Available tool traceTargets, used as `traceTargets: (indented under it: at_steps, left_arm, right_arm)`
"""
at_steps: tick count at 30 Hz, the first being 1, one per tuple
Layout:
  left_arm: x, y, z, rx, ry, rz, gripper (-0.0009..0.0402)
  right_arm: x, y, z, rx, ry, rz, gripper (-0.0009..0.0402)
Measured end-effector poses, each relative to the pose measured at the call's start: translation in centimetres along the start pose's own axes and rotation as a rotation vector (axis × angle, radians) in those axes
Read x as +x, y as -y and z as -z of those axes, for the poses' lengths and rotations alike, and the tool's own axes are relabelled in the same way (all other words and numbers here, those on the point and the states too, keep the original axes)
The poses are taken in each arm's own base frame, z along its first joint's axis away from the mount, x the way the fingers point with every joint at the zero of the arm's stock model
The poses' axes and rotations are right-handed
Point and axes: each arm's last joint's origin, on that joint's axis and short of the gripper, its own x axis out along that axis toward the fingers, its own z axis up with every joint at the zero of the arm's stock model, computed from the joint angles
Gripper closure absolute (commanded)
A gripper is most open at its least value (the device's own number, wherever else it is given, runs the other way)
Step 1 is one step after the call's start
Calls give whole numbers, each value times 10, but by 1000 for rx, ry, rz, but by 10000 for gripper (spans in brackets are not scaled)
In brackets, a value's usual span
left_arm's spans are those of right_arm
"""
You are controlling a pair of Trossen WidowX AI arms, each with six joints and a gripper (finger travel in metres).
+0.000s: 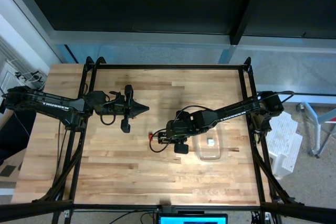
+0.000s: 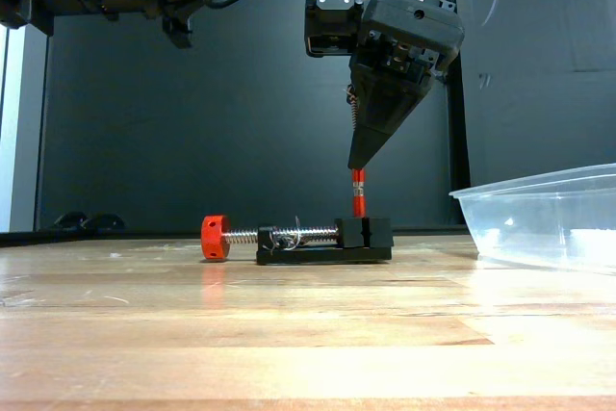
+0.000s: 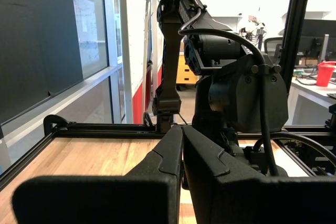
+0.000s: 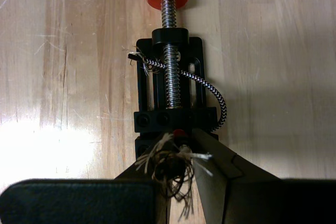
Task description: Pick the RCA connector and install on taskboard
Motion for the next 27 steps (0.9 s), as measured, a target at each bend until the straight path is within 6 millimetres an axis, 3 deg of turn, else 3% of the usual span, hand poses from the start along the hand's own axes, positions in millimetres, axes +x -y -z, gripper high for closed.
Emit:
traceTargets:
  at_steps: [27]
  left_arm:
    - [0,0,0,0,0,0,393]
  right_arm:
    - [14,5,10,9,10,4,393]
